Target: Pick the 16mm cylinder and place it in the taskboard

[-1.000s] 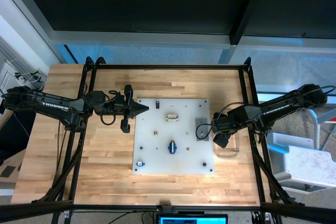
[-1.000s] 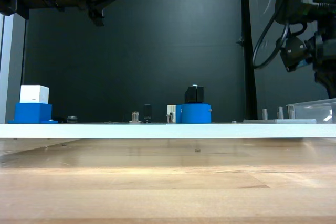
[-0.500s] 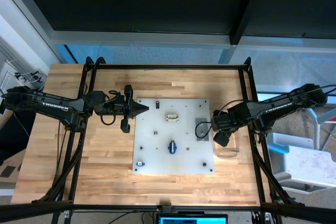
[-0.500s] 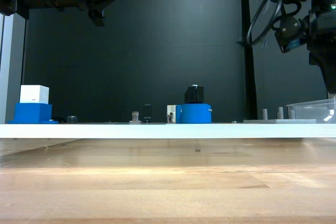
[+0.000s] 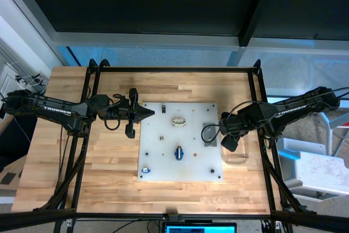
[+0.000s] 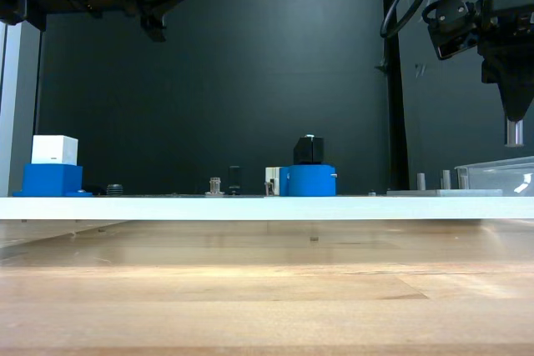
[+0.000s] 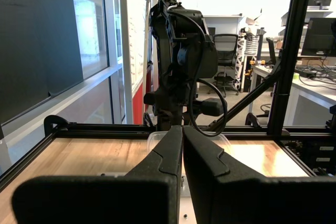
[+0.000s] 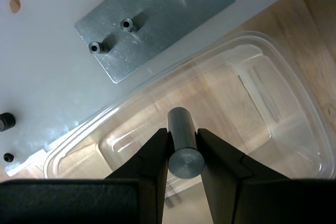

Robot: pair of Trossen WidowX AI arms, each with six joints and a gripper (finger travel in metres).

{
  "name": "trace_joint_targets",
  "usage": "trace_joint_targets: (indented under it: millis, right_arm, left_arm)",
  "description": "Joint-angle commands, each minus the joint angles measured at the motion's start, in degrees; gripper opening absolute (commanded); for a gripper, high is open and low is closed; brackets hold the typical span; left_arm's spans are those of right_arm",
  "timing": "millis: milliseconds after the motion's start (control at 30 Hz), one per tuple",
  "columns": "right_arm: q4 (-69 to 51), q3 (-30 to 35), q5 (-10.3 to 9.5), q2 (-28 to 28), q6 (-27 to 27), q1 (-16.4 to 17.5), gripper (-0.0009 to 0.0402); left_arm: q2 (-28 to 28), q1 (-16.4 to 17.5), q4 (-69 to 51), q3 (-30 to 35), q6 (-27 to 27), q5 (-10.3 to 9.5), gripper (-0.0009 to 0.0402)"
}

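Observation:
The 16mm cylinder [image 8: 181,139] is a short grey metal rod, and my right gripper [image 8: 182,141] is shut on it, holding it upright. In the low view the cylinder [image 6: 514,132] hangs from the right gripper [image 6: 511,116] just above the clear tray [image 6: 497,174]. The right gripper [image 5: 226,132] sits at the right edge of the white taskboard [image 5: 163,159], beside its grey metal block [image 5: 210,133]. My left gripper [image 5: 149,112] is shut and empty, held high over the board's left edge, also visible as the left gripper [image 7: 182,130].
The clear plastic tray [image 8: 273,129] lies on the wood just right of the board, below the cylinder. The metal block [image 8: 157,22] carries three small pegs. A blue fitting [image 6: 310,179] stands mid-board and a blue-and-white block [image 6: 52,168] at the left. A black frame surrounds the table.
The right gripper has risen out of the clear tray with the cylinder in its fingers and shifted slightly toward the board. The left arm has not moved.

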Motion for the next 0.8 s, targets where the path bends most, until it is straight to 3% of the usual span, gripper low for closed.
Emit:
trace_joint_targets:
  millis: [33, 167, 433, 800]
  right_arm:
    - [-0.7, 0.9, 0.00, 0.2, -0.8, 0.1, 0.0018]
    - [-0.8, 1.4, 0.02, 0.2, -1.8, 0.2, 0.0018]
    - [-0.9, 1.4, -0.46, 0.2, -8.6, 0.4, 0.0018]
    - [-1.0, 1.4, -0.48, 0.2, -11.1, 0.6, 0.0018]
  left_arm:
    - [0.0, 0.0, 0.0, 0.0, 0.0, 0.00, 0.0000]
    - [0.0, 0.0, 0.0, 0.0, 0.0, 0.00, 0.0000]
    - [0.0, 0.0, 0.0, 0.0, 0.0, 0.00, 0.0000]
    - [0.0, 0.0, 0.0, 0.0, 0.0, 0.00, 0.0000]
